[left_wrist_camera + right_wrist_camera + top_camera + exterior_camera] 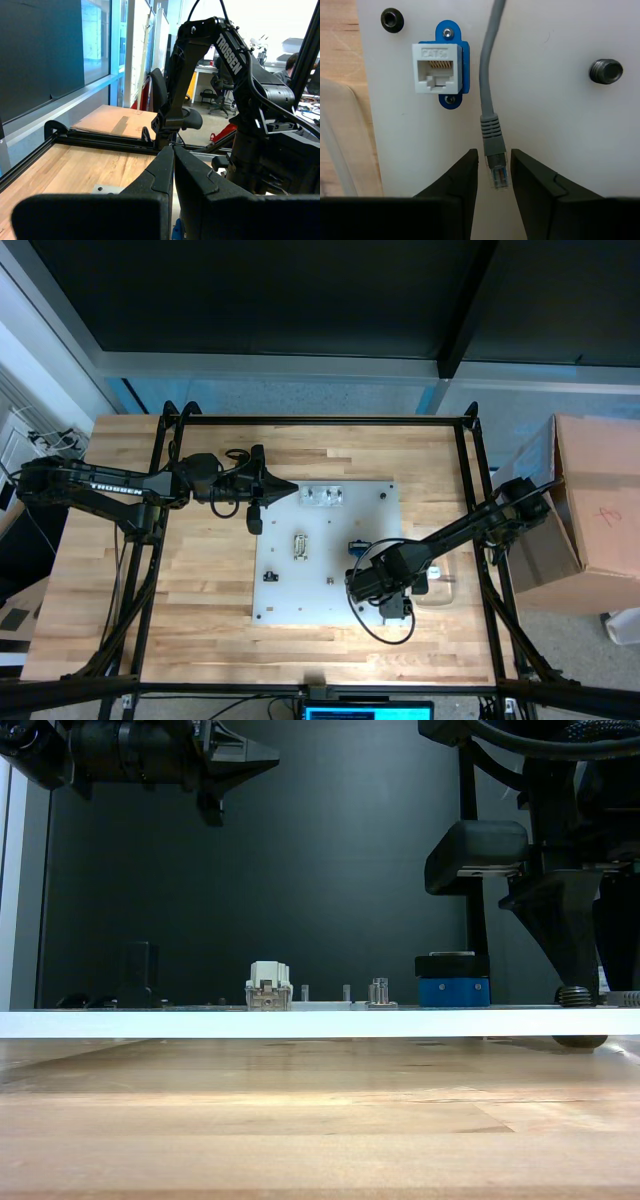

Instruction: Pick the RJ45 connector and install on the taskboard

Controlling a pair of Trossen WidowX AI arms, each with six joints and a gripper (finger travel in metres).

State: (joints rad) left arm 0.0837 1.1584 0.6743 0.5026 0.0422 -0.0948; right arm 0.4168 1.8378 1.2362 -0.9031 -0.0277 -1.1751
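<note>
Upon the white taskboard the RJ45 connector is laid free beside the blue jack, straddled untouched by the right gripper, fingers parted; the left gripper is held pressed closed above the board's far left corner.

Right gripper over the white board, fingers apart. We see the RJ45 plug between them, with bare board showing on one side and the other side nearly touching. We cannot tell if it makes contact. Its grey cable runs away beside the white jack on its blue mount. The plug is clear of the jack. Black bolt well apart.
</note>
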